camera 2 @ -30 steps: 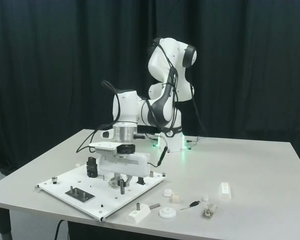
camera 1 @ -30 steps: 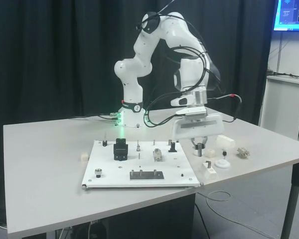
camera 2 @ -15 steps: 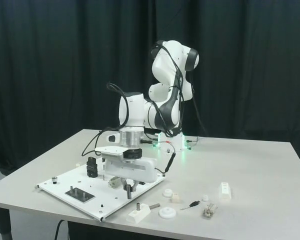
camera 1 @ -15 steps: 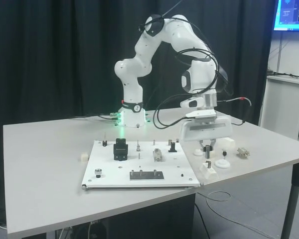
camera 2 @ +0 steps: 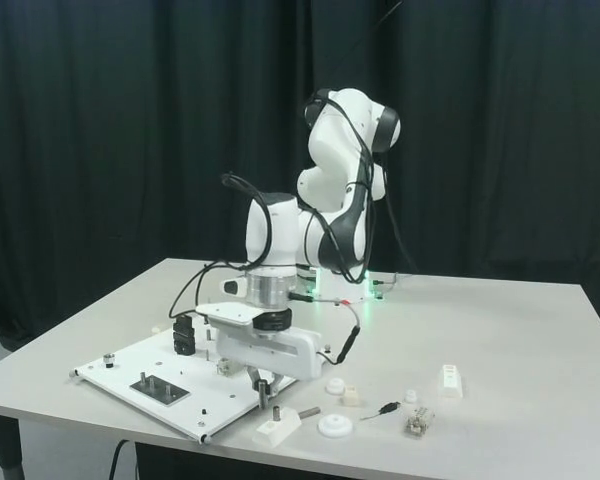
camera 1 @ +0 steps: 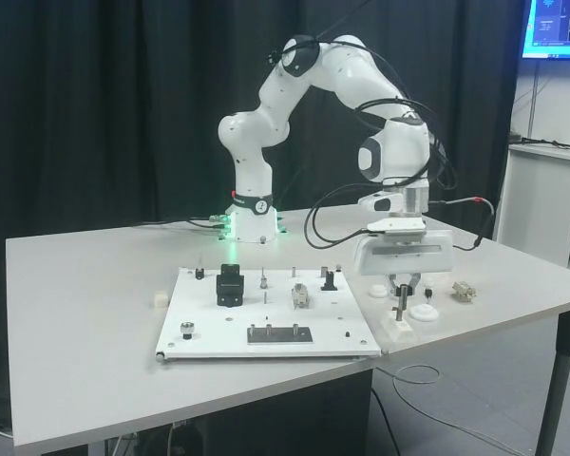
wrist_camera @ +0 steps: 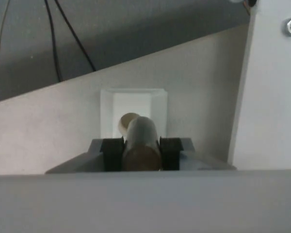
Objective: Place round peg 4.
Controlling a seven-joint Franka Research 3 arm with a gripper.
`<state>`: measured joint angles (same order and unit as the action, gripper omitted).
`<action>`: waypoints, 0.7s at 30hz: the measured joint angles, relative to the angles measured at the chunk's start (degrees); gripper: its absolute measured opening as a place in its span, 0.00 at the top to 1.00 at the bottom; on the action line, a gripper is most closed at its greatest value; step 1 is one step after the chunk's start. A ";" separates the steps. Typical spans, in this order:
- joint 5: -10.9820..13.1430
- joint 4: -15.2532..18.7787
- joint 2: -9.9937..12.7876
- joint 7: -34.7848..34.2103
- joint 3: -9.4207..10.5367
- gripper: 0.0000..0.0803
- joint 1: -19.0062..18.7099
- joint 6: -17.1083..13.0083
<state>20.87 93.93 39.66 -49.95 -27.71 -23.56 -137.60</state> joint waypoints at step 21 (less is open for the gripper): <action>-1.55 -5.52 3.56 -3.45 1.85 0.81 2.52 4.92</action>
<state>19.32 88.41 43.22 -53.40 -25.86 -21.03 -132.68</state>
